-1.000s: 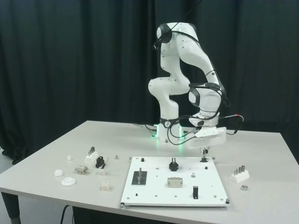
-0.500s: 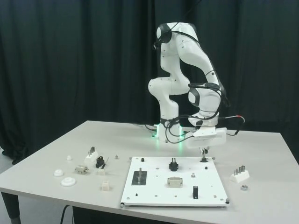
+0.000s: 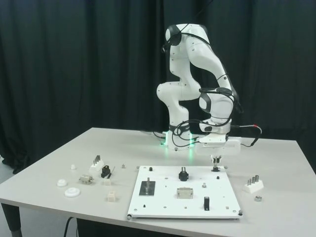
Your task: Insert Ethernet.
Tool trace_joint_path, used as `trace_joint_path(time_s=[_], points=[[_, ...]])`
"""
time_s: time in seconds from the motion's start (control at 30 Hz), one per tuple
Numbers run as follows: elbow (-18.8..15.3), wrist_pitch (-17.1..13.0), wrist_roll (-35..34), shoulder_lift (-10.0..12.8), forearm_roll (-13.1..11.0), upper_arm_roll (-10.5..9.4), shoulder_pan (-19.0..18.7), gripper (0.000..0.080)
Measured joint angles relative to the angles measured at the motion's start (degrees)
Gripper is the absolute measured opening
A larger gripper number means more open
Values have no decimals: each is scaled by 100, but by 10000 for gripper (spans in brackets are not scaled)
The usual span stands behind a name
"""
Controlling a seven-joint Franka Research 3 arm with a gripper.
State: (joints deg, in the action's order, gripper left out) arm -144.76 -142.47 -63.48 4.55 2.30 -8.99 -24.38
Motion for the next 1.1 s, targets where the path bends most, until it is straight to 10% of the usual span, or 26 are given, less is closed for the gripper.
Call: trace_joint_path(time_s=[1.1], points=[[1,-2,-625,1,-142,-6,25,91]])
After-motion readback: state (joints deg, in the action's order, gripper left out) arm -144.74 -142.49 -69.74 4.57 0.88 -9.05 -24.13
